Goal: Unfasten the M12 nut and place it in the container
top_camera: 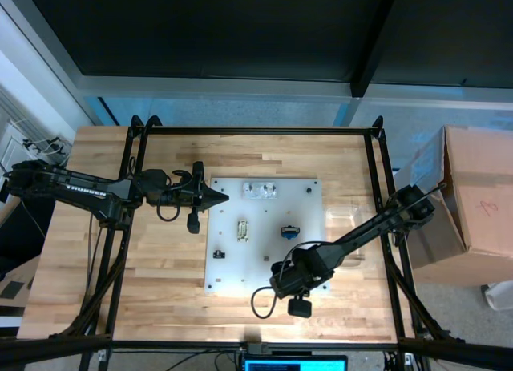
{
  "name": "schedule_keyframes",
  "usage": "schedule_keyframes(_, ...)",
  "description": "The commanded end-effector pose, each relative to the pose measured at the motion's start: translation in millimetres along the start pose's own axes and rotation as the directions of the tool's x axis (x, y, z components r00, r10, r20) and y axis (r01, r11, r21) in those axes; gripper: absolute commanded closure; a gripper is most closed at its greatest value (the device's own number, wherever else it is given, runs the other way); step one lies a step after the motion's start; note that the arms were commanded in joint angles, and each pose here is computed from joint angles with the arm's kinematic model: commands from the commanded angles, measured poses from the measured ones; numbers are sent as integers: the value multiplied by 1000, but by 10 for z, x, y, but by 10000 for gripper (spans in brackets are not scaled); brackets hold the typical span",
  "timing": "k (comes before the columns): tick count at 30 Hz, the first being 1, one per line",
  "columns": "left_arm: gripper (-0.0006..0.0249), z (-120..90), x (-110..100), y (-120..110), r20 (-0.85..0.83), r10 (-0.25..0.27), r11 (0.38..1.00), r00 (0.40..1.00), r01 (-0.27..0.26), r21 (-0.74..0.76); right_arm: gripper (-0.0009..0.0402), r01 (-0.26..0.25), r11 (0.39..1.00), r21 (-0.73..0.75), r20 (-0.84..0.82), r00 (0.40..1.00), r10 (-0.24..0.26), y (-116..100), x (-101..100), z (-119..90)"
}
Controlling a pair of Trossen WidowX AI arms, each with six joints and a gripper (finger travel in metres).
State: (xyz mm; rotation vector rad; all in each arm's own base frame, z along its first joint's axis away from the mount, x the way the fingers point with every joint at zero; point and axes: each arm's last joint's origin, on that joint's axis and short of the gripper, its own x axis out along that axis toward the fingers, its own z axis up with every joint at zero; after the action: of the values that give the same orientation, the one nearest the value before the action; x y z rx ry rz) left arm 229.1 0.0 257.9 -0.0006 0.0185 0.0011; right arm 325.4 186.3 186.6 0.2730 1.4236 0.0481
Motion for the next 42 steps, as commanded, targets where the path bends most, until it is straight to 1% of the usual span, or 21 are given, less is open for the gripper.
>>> schedule_keyframes(1,243,1,1,0,0,0,1000,1000,0,0,393,15,1000,-2,9,1000,-15,-10,10,2)
schedule_keyframes(7,243,1,1,0,0,0,1000,1000,0,0,393,33,999,2,7,999,-33,-37,37,-14)
schedule_keyframes(9,243,1,1,1,0,0,1000,1000,0,0,393,52,999,6,19,998,-52,-46,41,-14)
schedule_keyframes(17,243,1,1,0,0,0,1000,1000,0,0,394,83,997,7,24,996,-83,-62,40,-20)
schedule_keyframes(28,243,1,1,0,0,0,1000,1000,0,0,393,84,996,0,22,996,-84,-62,33,-25)
schedule_keyframes(29,243,1,1,0,0,0,1000,1000,0,0,394,92,996,-9,23,996,-92,-66,33,-26)
schedule_keyframes(30,243,1,1,0,0,0,1000,1000,0,0,394,134,991,-17,35,990,-133,-86,23,-33)
schedule_keyframes(31,243,1,1,1,0,0,1000,1000,0,0,394,231,973,6,66,971,-231,-128,-6,-46)
schedule_keyframes(32,243,1,1,0,0,0,1000,1000,0,0,393,331,942,56,95,937,-335,-169,-54,-62)
schedule_keyframes(33,243,1,1,0,0,0,1000,1000,0,0,393,393,917,74,107,911,-399,-190,-100,-76)
schedule_keyframes(34,243,1,1,0,0,0,1000,1000,0,0,393,422,904,68,110,897,-427,-198,-146,-84)
schedule_keyframes(35,243,2,0,1,2,0,1000,1000,0,0,394,429,901,59,110,895,-433,-198,-185,-89)
schedule_keyframes(39,243,-2,1,1,-3,0,1000,1000,0,0,393,409,911,57,112,904,-413,-190,-265,-109)
schedule_keyframes(42,243,4,1,0,3,0,1000,1000,0,0,393,373,926,56,90,922,-377,-181,-283,-118)
